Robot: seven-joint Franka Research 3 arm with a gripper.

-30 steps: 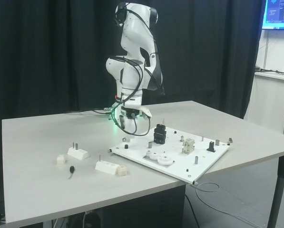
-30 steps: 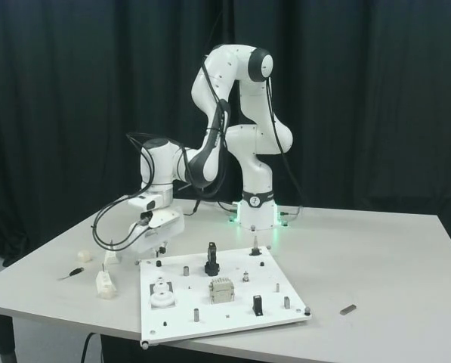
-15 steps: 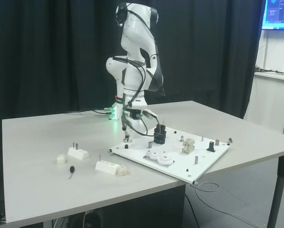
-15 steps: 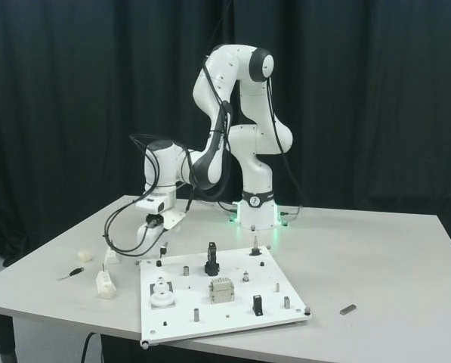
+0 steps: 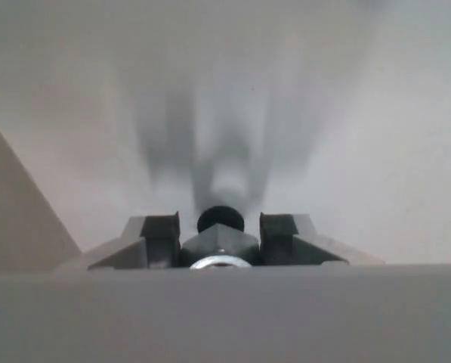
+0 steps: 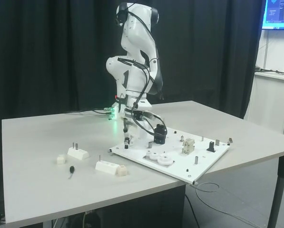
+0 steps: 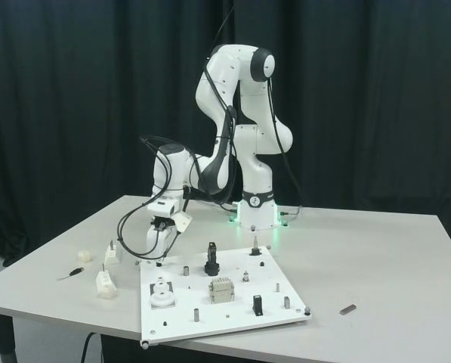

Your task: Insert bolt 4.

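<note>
Bolt 4 [image 5: 220, 219]: clamped between the closed fingers [image 5: 161, 231] of the gripper [image 6: 127, 138], black round head showing in the gap in the wrist view, a metal ring just behind it. Carried, not yet seated.

Swung within the last second from a tilted pose over bare grey table [image 6: 37, 190], left of the white board [image 6: 206, 161], to a near-vertical pose at the board's left corner. Wrist turned from slanting to pointing straight down. Now low over that corner, close beside a small black peg standing there in the first room view; cannot tell from either room view whether touching the surface or just above it. Wrist view of little help here: only pale surface and the fingers' shadow beneath the bolt, no hole visible.

Meaning for the task, as a judgement: transport done, alignment in hand, insertion proper still ahead. Probably calls next for a straight, slow descent with the shank kept upright. Risk of catching the hole's edge if off-centre. White blocks [image 6: 78, 153] on the table left well apart, untouched.
</note>
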